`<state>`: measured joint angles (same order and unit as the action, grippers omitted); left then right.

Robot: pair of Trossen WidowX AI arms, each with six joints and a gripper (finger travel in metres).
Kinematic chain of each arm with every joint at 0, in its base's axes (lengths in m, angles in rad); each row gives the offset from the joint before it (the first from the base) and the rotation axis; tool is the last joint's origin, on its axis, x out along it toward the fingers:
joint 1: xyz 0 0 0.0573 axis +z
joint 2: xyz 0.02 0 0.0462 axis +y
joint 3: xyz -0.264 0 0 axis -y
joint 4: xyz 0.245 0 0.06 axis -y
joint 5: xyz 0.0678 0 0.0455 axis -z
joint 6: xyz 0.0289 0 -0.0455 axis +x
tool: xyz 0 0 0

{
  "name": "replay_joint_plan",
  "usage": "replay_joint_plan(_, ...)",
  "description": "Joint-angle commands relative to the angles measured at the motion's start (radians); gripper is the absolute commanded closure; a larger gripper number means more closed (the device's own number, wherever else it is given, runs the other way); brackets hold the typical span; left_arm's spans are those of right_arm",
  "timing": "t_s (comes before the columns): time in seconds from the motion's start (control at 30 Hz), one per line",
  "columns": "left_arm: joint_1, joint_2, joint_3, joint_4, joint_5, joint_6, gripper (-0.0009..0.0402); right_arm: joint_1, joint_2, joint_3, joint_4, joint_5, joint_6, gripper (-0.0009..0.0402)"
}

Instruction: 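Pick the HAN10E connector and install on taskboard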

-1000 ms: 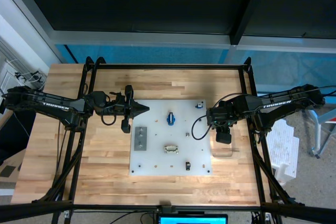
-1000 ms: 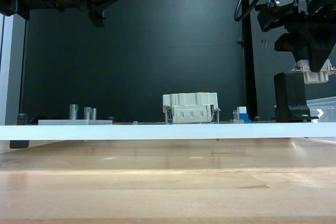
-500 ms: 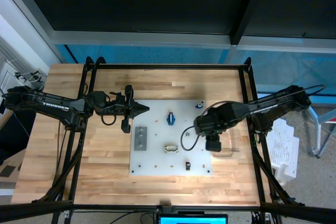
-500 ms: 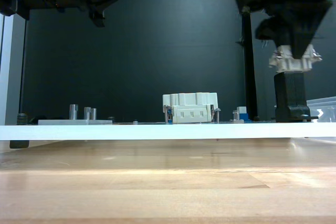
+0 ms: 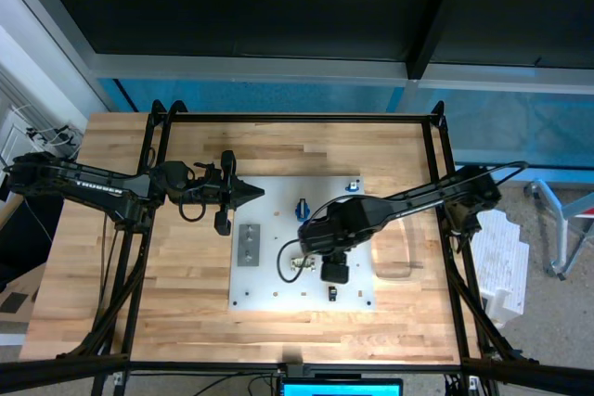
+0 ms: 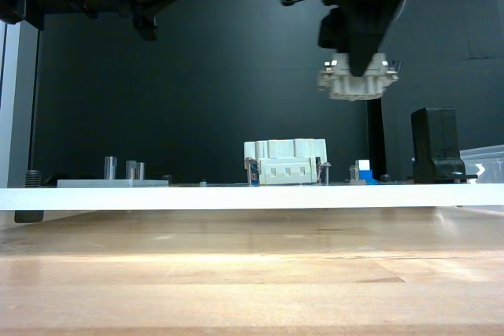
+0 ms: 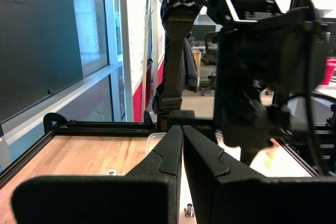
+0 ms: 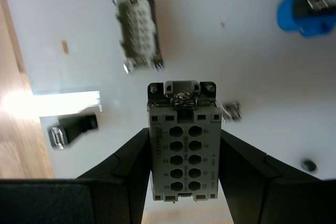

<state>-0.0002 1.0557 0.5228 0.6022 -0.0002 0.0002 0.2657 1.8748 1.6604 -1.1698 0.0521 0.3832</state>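
Note:
The HAN10E connector, a pale grey-beige insert with two rows of pin holes, hangs in the air with my right gripper shut on its sides. In the low view the connector floats well above the white taskboard, up and to the right of a matching pale insert mounted there. From above, my right gripper is over the taskboard and hides the connector. My left gripper is shut and holds nothing, raised at the board's far left corner.
On the board stand a grey block, a blue part and a black fitting, which rises tall in the low view. A clear tray lies just right of the board. Black frame rails run around the table.
My right arm has carried the connector leftward from beside the clear tray to over the middle of the board, and slightly higher. The left arm has stayed still.

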Motion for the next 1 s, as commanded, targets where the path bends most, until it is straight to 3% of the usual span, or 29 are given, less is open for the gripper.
replay_joint_plan(0.03,0.000,0.000,0.000,0.000,0.000,0.000,0.0392,0.002,0.056,0.068,-0.010,0.000,-0.007,0.0384)
replay_joint_plan(0.37,0.000,0.000,0.000,0.000,0.000,0.000,0.0392,0.003,0.182,0.233,-0.053,-0.004,-0.024,0.0384)
replay_joint_plan(0.47,0.000,0.000,0.000,0.000,0.000,0.000,0.0392,0.003,0.215,0.268,-0.053,-0.025,-0.034,0.0384)
replay_joint_plan(0.6,0.000,0.000,0.000,0.000,0.000,0.000,0.0392,0.003,0.261,0.317,-0.054,-0.027,-0.053,0.0384)
replay_joint_plan(1.0,0.000,0.000,0.000,0.000,0.000,0.000,0.0392,0.002,0.309,0.345,-0.055,-0.027,-0.078,0.0384)
